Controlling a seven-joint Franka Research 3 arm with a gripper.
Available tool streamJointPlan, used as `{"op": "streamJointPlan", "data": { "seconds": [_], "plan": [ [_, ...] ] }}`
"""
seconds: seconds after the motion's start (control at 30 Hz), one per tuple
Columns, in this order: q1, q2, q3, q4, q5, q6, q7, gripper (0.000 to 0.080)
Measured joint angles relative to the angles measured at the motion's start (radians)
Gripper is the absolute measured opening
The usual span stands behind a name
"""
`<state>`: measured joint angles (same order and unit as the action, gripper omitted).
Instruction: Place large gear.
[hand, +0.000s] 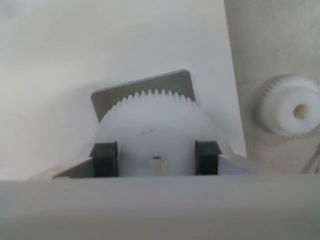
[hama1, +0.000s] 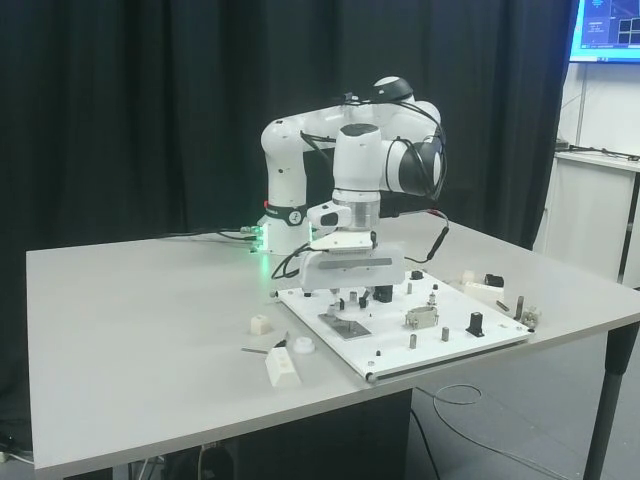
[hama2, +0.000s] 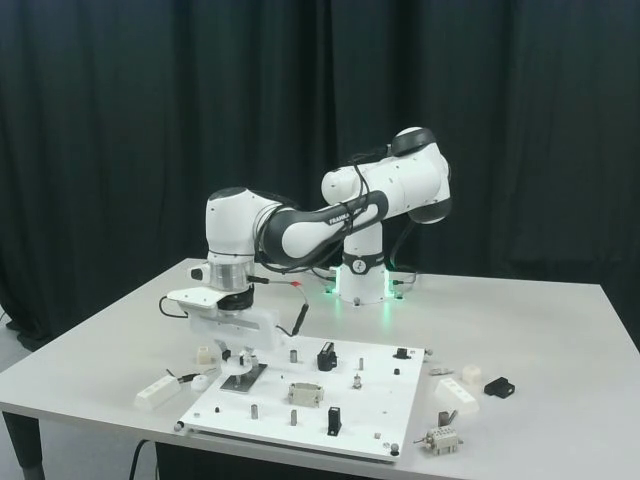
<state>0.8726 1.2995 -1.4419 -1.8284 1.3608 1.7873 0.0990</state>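
The large white gear (hand: 155, 127) sits between my two black fingertips (hand: 105, 159), which grip its hub from both sides. My gripper (hand: 156, 160) is shut on it. Directly beneath the gear is a grey metal plate (hand: 145, 87) set in the white board (hand: 75, 60). In the first room view the gripper (hama1: 351, 297) hangs low over that plate (hama1: 345, 328) at the board's near left part. The second room view shows the gear (hama2: 238, 366) just above the plate (hama2: 243, 381); I cannot tell whether they touch.
A smaller white gear (hand: 290, 106) lies on the grey table beside the board's edge. The board (hama1: 450, 345) carries pegs, a grey connector (hama1: 421, 318) and black parts (hama1: 476, 323). A white block (hama1: 281, 367) and loose pieces (hama1: 259, 323) lie on the table.
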Motion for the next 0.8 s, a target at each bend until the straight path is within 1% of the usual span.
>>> {"op": "streamJointPlan", "data": {
  "seconds": [0.8],
  "plan": [
    [-0.003, 0.001, 0.008, 0.006, 0.001, 0.01, 0.0, 0.0329]
  ]
}}
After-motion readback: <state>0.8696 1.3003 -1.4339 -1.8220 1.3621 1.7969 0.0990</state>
